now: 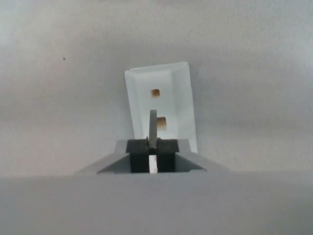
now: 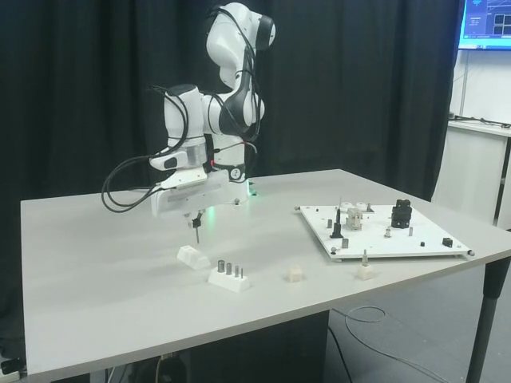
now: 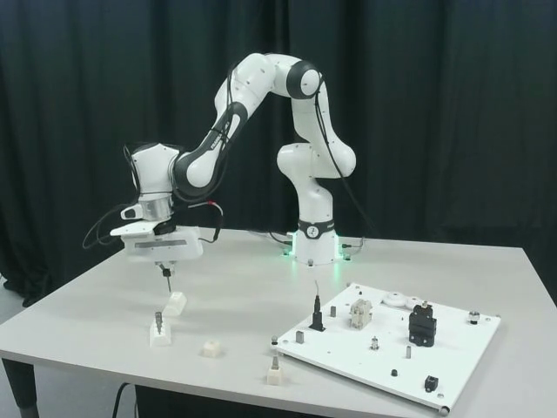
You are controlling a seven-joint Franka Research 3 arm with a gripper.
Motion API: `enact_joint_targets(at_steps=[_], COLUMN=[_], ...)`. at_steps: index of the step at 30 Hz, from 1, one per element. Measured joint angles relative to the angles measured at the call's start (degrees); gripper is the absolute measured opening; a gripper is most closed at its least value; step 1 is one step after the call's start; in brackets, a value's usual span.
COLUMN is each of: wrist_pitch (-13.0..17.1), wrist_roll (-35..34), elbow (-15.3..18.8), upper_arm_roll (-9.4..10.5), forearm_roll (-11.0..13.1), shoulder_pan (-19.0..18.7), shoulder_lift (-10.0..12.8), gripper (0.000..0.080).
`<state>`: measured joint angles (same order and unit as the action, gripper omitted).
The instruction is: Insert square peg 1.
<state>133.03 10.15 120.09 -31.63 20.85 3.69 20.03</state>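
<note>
Black curtains point(image 3: 452, 104) hang behind the grey surface point(image 3: 235, 296), with a white board point(image 3: 392, 344) of parts at its far side. The pincer point(image 1: 152, 147), clamped on the thin grey square peg point(image 1: 153, 128), hovers above a white holder block point(image 1: 161, 105)

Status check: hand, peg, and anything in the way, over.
Hand shut on thin grey square peg. Peg held above small white holder block, clear of it. Nothing in the way.

Claw point(image 2: 194, 226) hung above small white block point(image 2: 192, 256) on grey worktop point(image 2: 96, 271), thin peg point(image 2: 195, 231) pinched in it; white assembly board point(image 2: 383, 231) well apart.
</note>
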Motion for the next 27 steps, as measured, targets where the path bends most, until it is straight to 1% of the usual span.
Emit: enact_joint_targets(at_steps=[6, 27], wrist_pitch=[-0.34, -0.56], wrist_roll=[-0.19, -0.4], elbow=[0.0, 0.0], upper_arm_roll=[-0.04, -0.08], forearm_roll=[-0.21, -0.25], shoulder_pan=[0.0, -0.6], shoulder_lift=[-0.37, -0.66], gripper=[0.0028, 0.0028])
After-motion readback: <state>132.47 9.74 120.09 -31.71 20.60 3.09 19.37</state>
